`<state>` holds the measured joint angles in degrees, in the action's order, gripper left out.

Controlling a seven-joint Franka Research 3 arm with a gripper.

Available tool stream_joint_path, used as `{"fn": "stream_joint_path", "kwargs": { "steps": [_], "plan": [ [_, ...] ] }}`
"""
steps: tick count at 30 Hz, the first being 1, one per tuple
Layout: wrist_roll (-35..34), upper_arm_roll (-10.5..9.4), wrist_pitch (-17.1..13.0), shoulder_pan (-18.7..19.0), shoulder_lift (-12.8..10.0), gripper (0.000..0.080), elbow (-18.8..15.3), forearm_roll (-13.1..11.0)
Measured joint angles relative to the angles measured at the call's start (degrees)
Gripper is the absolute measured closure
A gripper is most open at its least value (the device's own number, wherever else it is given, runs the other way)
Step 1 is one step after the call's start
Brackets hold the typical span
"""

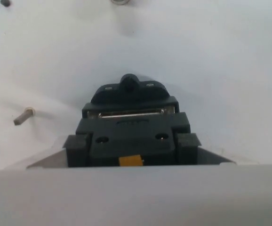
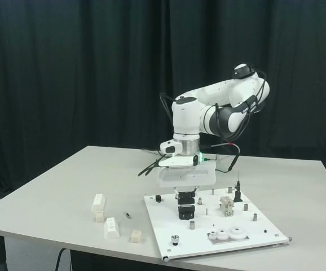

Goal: Remove D-SUB.

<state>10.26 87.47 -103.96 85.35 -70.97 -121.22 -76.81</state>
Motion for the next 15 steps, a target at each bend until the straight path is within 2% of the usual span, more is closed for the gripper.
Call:
{"fn": "stream_joint_path", "kwargs": {
  "steps": [5, 15],
  "plan": [
    [0.0, 1.0, 0.36, 0.58, 0.31, 0.0415, 0.0, 1.05],
    [-0.05, 2.15, 1.03, 1.02, 0.36, 0.0417, 0.0, 1.49]
  ]
}}
